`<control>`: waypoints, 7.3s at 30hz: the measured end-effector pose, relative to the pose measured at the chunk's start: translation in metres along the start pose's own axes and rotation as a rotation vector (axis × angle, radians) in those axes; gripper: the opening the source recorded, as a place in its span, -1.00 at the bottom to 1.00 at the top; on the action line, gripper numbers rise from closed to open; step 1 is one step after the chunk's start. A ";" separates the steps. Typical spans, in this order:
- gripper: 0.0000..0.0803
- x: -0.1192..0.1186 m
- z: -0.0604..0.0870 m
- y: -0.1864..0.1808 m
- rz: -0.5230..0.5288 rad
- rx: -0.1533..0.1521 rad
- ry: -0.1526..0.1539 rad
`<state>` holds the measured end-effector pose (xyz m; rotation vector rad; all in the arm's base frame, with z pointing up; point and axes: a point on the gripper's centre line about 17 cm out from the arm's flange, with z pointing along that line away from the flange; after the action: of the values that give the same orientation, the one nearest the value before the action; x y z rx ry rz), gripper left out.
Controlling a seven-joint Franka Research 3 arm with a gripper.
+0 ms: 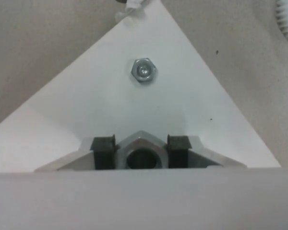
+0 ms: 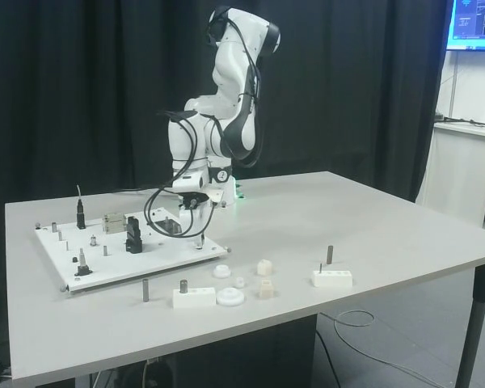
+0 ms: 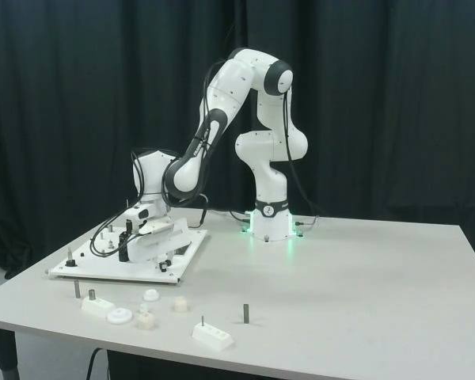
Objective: Insert bolt 4.
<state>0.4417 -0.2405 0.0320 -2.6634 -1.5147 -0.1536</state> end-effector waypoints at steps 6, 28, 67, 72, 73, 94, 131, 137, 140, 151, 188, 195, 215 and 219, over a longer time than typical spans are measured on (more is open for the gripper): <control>-0.43 0.000 0.000 0.000 0.001 -0.001 -0.003; -0.43 -0.001 0.000 0.001 0.165 -0.002 -0.004; -0.43 -0.001 0.000 0.002 0.649 -0.034 -0.014; -0.43 -0.001 0.000 0.003 0.708 -0.046 -0.017; -0.43 -0.001 0.000 0.003 0.719 -0.047 -0.017; -0.43 -0.001 0.001 0.003 0.969 -0.060 -0.012; -0.43 -0.003 0.001 0.005 1.489 -0.107 0.010; -0.43 -0.003 0.001 0.004 1.570 -0.108 0.013; -0.43 -0.003 0.001 0.004 1.613 -0.110 0.013; -0.43 -0.004 0.001 0.004 1.811 -0.118 0.016; -0.43 -0.005 0.001 0.003 2.598 -0.181 0.047; -0.43 -0.005 0.001 0.003 2.675 -0.188 0.059; -0.43 -0.006 0.000 0.004 2.703 -0.238 0.040; -0.43 -0.006 0.000 0.004 2.702 -0.253 0.031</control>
<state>0.4417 -0.2477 0.0312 -2.1180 2.3645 -0.0938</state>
